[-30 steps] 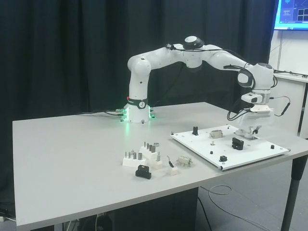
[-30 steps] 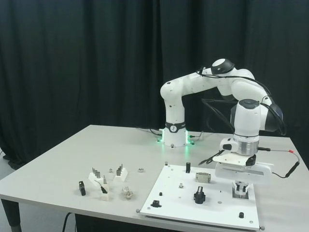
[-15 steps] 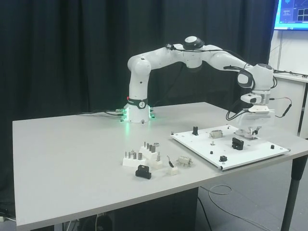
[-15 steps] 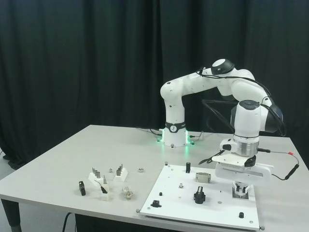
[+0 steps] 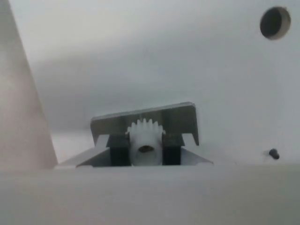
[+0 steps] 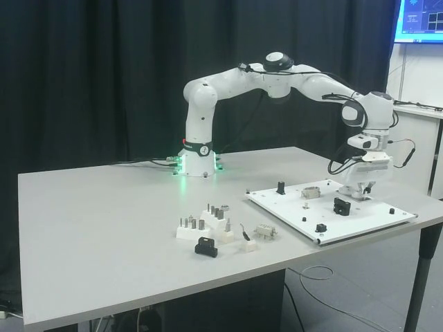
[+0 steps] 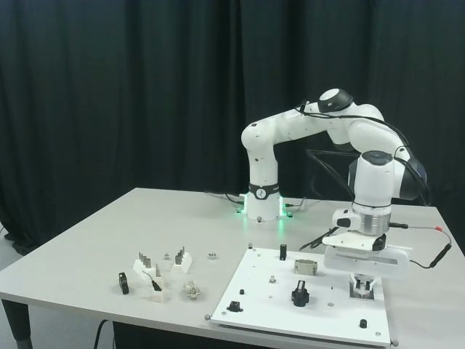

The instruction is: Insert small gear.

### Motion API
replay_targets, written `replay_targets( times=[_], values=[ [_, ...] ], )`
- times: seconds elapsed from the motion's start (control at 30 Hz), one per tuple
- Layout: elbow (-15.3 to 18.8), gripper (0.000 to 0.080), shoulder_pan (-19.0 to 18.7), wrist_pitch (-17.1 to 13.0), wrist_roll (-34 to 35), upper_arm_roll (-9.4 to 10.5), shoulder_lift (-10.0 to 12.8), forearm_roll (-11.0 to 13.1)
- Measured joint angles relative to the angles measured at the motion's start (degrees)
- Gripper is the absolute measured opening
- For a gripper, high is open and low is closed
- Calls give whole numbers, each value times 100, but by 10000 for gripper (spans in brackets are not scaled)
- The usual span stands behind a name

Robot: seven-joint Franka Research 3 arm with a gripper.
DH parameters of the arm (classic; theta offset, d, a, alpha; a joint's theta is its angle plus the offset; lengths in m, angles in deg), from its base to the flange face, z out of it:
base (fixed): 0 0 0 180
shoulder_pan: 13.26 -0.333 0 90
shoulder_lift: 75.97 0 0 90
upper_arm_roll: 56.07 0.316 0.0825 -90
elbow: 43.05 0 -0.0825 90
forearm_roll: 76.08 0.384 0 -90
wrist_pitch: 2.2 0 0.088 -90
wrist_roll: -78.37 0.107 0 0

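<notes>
Small white gear (image 5: pixel 145 137) sits lower centre of the wrist view, clamped between the black fingertips (image 5: pixel 117 149) of the gripper (image 5: pixel 145 150), above the white board (image 7: pixel 261 291). Risk: gear bore misses its peg, or teeth jam on a neighbouring part.

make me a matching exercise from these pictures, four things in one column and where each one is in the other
Things
1. small gear
2. hand
3. green light
4. white holder blocks

Places
A. at the foot of the arm
B. on the bare table, beside the white board
C. between the two black fingertips
D. low over the board's far end from the blocks

Pairs: 1-C, 2-D, 3-A, 4-B
</notes>
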Motion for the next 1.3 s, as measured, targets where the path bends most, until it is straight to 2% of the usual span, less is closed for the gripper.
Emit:
replay_targets(
  times=[0.3,0.57,0.8,1.13,1.3],
  values=[
    [1,139,-5,-14,-149,4,0,-24],
    [3,139,-5,-16,595,6,0,-24],
    [5,139,-5,-18,722,9,0,-21],
    [11,139,-5,-38,-160,21,-1,-22],
    [12,139,-5,-42,-315,23,0,-24]
  ],
)
